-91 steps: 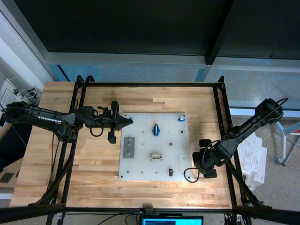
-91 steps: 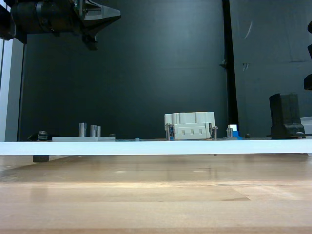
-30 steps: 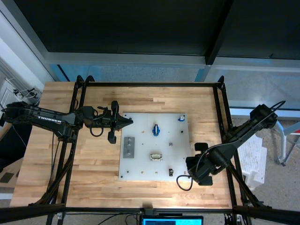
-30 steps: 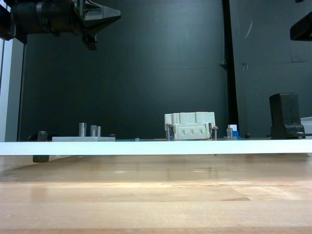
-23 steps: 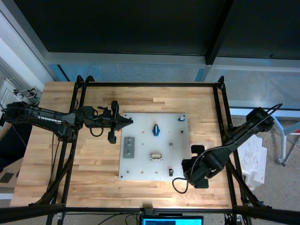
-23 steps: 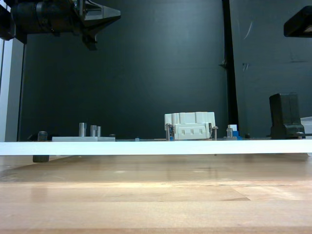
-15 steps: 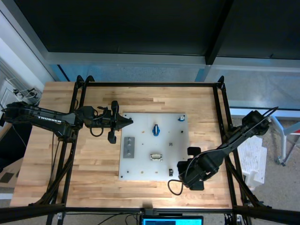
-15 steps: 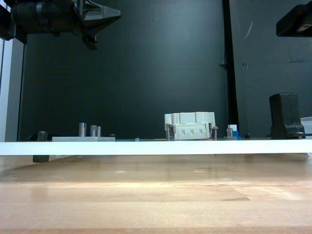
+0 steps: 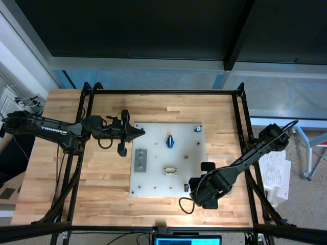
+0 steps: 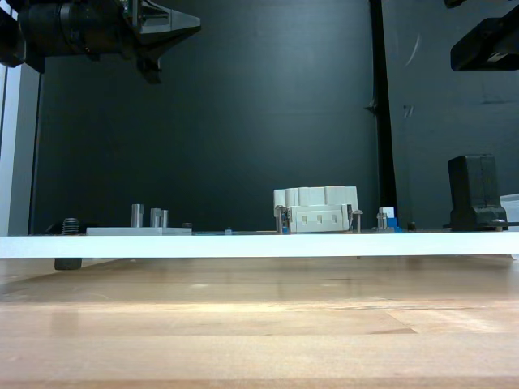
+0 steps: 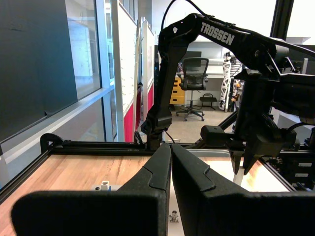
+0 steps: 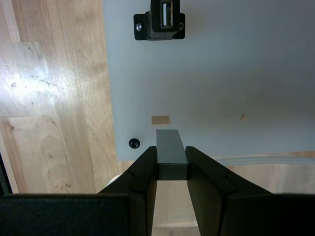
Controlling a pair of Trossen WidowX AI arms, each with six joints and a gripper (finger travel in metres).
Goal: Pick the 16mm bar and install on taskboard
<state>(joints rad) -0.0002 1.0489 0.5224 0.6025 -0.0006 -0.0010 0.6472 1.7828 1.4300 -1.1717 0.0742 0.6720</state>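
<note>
Right wrist view gives the nearest detail: the right pincer (image 12: 172, 156) is clamped on the 16mm bar (image 12: 170, 141), a short grey piece held between the two fingers with its free end reaching past the tips. The bar hangs above the near right corner of the taskboard (image 12: 231, 73), close to a black corner screw (image 12: 133, 143). A small rectangular slot (image 12: 160, 120) lies just beyond the bar's end, slightly off to one side of its line. That slot looks the likely seat.

To do the step well, the pincer would need to carry the bar across until its end sits square over the slot, with its edges lined up with the slot's. Only then should it lower straight down with the grip firm, and let go once the bar has bottomed. A tilted or skewed entry could catch on the slot's edge or make the bar slide in the fingers.

Farther along the board stands a black connector (image 12: 159, 19), apart from the bar. Beyond it in the high view come a beige connector (image 9: 170, 171), a grey block (image 9: 140, 160) and a blue piece (image 9: 170, 141). Farthest, the left pincer (image 9: 139, 131) hangs high over the board's far left corner, fingers together and holding nothing, well apart from the work.
</note>
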